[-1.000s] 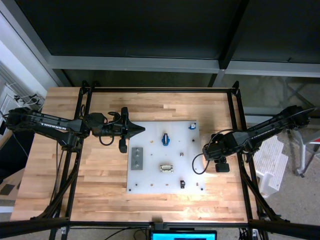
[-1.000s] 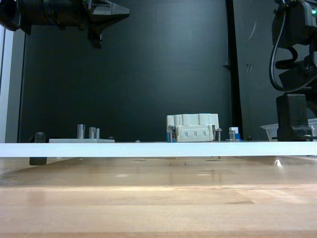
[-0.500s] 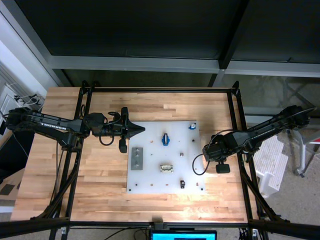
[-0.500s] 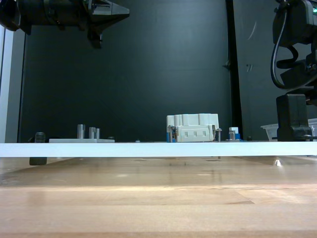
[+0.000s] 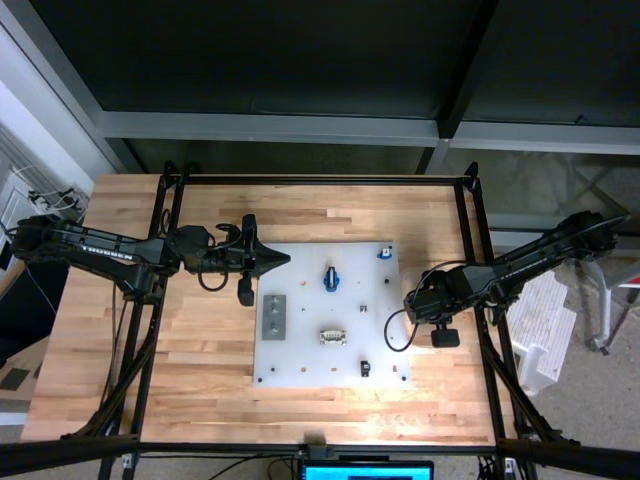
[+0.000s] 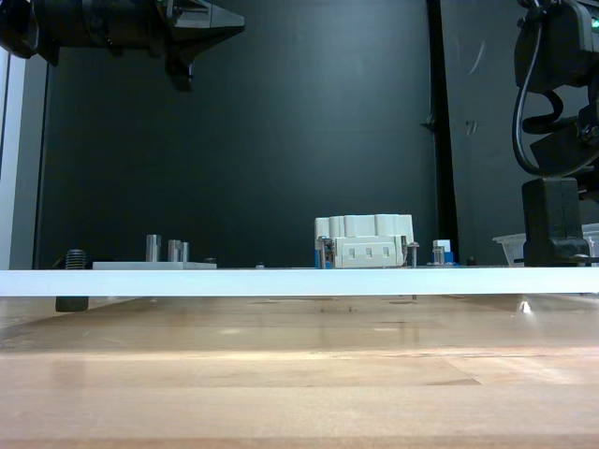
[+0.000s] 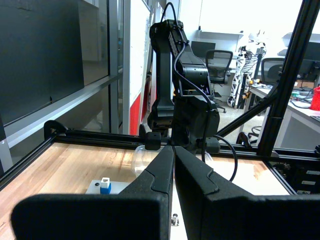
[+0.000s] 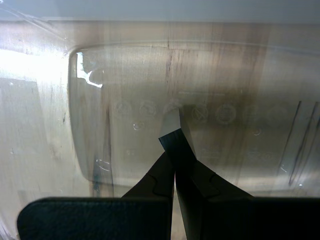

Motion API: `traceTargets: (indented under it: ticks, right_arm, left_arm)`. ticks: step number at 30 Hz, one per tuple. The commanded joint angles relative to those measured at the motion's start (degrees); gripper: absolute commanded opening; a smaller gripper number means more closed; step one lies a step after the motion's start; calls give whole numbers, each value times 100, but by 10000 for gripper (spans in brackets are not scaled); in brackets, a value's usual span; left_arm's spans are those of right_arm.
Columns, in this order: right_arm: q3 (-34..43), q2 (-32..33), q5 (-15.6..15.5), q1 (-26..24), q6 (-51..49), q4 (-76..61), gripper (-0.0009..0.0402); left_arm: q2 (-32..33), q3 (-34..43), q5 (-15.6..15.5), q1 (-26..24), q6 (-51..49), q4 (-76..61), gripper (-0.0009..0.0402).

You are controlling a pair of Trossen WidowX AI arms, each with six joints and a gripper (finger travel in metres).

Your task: Pick the 16mm bar and install on taskboard

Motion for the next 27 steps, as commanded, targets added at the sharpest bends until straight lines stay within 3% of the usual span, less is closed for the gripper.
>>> traceTargets:
  ticks: [1,27]
  right_arm:
    - [103,0,17,2,42,-151,0]
    - [1469,-350,61,4,140,-1965,0]
  left_arm:
    - [2,2,0,4,0,0,1]
    - [2,2,0,2,-2,0,1]
